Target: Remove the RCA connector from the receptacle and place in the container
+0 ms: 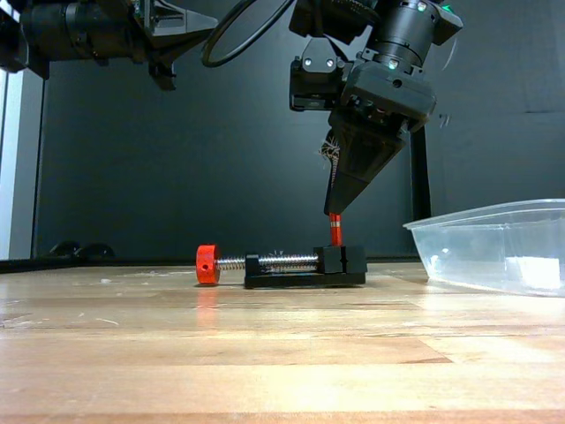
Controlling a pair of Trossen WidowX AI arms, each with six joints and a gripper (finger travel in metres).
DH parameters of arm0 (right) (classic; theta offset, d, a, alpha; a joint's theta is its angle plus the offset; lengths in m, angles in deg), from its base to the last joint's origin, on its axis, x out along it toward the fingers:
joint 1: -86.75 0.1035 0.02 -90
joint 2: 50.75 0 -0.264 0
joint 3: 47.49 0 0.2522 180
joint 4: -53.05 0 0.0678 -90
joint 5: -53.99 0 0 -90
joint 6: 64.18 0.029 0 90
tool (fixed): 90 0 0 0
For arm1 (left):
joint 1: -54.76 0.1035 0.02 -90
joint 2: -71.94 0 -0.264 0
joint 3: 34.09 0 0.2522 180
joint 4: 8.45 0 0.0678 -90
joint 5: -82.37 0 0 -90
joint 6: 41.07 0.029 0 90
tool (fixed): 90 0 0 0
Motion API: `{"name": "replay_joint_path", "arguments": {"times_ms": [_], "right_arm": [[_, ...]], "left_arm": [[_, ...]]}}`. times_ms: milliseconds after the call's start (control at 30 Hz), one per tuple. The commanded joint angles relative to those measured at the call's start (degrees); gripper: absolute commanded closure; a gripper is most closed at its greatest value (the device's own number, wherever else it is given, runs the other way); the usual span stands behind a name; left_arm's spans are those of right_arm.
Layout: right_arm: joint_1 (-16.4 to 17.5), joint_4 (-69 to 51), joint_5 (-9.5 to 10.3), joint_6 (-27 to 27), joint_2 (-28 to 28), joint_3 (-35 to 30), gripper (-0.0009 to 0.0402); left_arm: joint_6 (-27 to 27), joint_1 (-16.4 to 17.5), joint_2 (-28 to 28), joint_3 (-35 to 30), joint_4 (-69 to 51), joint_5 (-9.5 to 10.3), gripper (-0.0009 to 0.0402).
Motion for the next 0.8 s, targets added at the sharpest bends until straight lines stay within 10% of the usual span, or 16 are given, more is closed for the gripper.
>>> {"name": "replay_joint_path", "arguments": {"times_ms": [33, 800], "right_arm": [[-0.07, 0.0, -0.02, -0.15, 0.15, 0.07, 0.0224], [-0.07, 0.07, -0.02, -1.2, 0.17, 0.07, 0.0364]], "left_arm": [[0.0, 0.0, 0.0, 0.0, 0.0, -0.02, 0.0393], [0.0, 0.02, 0.02, 0.0, 0.0, -0.02, 0.0393]]}}
